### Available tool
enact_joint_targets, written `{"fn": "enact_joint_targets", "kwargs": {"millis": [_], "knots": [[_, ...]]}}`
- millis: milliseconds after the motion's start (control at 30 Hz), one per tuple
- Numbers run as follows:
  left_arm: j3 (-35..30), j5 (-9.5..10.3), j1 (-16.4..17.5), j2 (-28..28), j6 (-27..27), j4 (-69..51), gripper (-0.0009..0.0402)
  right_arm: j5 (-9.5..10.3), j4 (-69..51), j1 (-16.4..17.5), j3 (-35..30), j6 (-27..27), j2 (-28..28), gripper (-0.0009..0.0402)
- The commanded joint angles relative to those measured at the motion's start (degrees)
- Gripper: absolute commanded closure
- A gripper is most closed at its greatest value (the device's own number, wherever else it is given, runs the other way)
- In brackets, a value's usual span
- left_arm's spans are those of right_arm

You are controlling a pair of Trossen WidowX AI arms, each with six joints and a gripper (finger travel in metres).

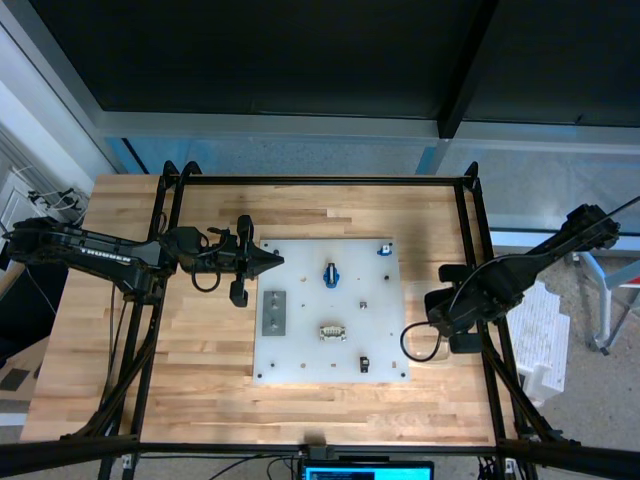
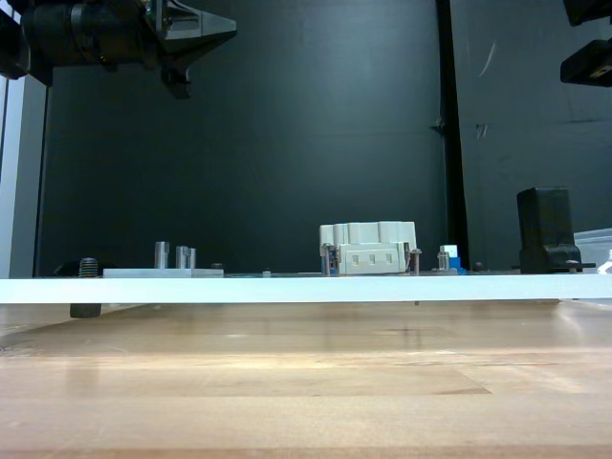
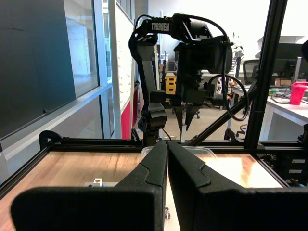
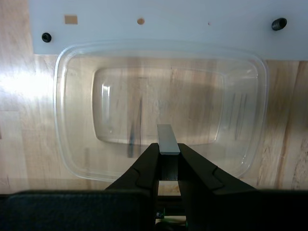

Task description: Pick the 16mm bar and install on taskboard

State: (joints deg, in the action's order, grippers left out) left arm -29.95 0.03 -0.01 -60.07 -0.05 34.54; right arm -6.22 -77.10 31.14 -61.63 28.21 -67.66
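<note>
Wooden table (image 1: 190, 390) planks carry the white taskboard (image 1: 300, 345). The left tool (image 1: 272, 262) is held above the board's left edge, with its fingers pressed together and nothing gripped between them. Beside the board's right edge, the right tool (image 4: 168, 153) is raised over a clear plastic tray (image 4: 65, 120). The 16mm bar (image 4: 168, 138) is clamped between its fingertips, above the tray.

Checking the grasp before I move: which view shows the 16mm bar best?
Right wrist view: the 16mm bar sits clamped in the right tool above the clear tray. High and low views show that tool, not the bar; the left wrist view is too distant. The left tool, shut, hovers over the taskboard edge.
</note>
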Motion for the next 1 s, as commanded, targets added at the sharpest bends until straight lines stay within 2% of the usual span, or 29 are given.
{"fn": "enact_joint_targets", "kwargs": {"millis": [33,400,633,933,1000], "knots": [[0.0,-0.02,0.0,0.0,0.0,0.0,0.0393,-0.68,0.6,0.0,-0.4,-2.8,-1.2,0.0389],[0.0,-0.02,0.0,0.0,0.0,0.0,0.0393,-0.61,3.7,0.2,-5.5,-20.9,-8.9,0.0389],[0.0,-0.02,0.0,0.0,0.0,0.0,0.0393,0.24,6.9,0.9,-6.2,-35.1,-12.5,0.039],[0.0,-0.02,0.0,0.0,0.0,0.0,0.0393,0.46,11.1,1.9,-6.4,-45.8,-15.9,0.0393],[0.0,-0.02,0.0,0.0,0.0,0.0,0.0393,1.49,11.8,2.0,-6.7,-47.4,-16.8,0.0393]]}}
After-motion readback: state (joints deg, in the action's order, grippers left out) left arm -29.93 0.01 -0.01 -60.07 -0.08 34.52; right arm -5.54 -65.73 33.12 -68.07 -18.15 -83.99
